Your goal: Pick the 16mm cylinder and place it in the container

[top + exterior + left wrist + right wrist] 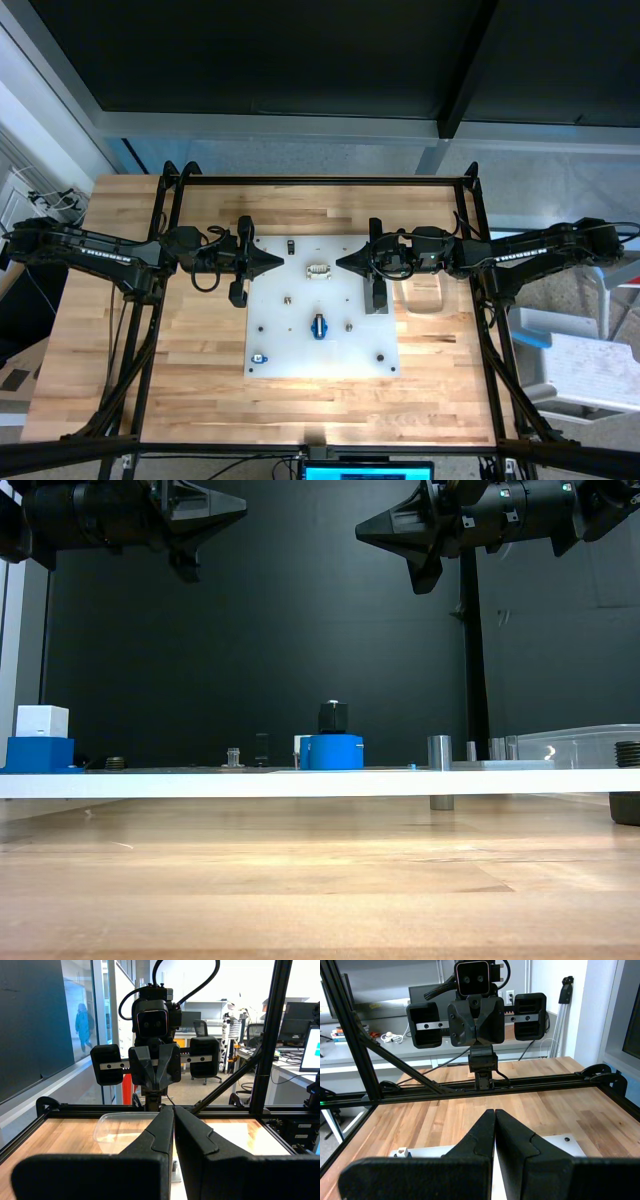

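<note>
The left arm point(100, 252) and right arm point(535, 248) were matt black, each forearm lettered TROSSEN in white. The left gripper point(281, 262), over the left edge of the board point(300, 350), and the right gripper point(341, 263), over its right edge, ended in wedge-shaped black fingers point(155, 1135) pressed together to a point. Each gripper body bore a silver rail point(427, 1025) with small screws, a twin-lens camera housing point(474, 977) and looping black cables point(200, 985).

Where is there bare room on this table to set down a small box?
Freest: bare wood of the table between the white board and the near edge. Wood left of the board is bare too. Crowded: the board around the blue part, the container beside its right edge, and its far part, where left gripper and right gripper hang shut.
</note>
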